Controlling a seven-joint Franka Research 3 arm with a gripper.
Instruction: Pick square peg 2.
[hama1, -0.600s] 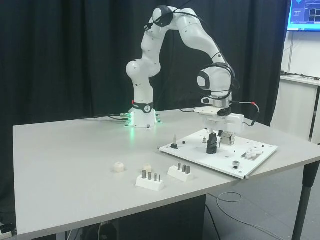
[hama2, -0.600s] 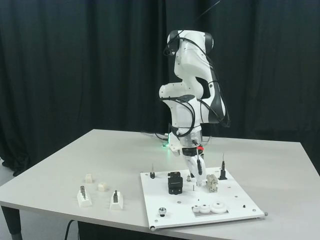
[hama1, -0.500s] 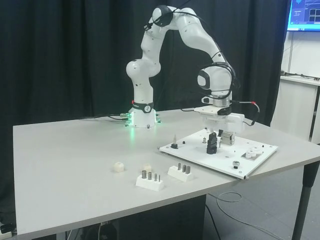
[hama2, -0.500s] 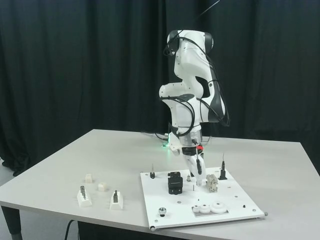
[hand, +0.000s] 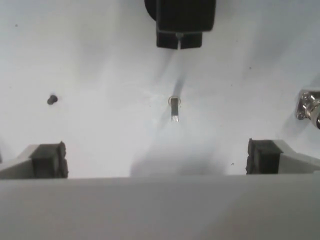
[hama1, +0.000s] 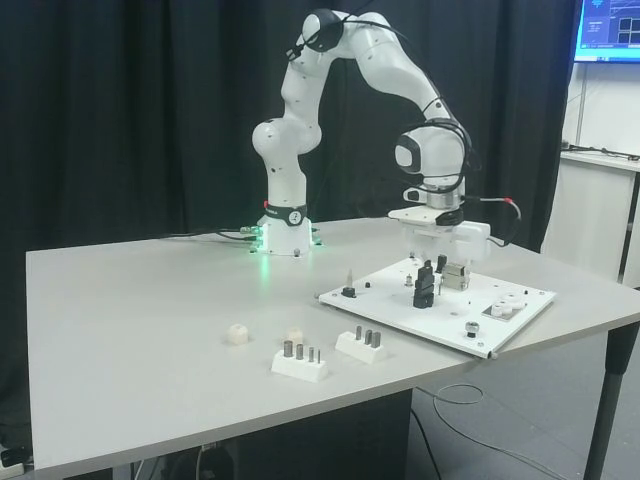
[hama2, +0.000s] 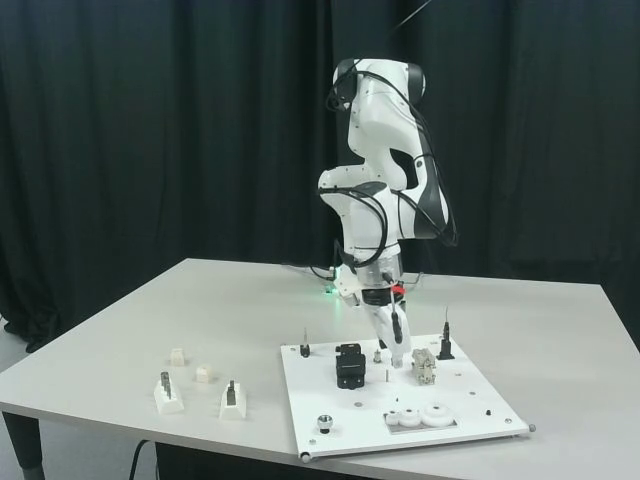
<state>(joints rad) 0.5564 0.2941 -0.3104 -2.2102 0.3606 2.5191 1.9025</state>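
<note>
White board, maybe gears

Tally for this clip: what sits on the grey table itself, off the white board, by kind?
White peg holders: 2
Small blocks: 2
Total: 4

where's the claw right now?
In both room views the claw hangs open over the white board, just above the black block and the thin peg.

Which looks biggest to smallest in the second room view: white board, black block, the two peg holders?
1. white board
2. black block
3. the two peg holders: they look alike, so I won't rank them.
</note>
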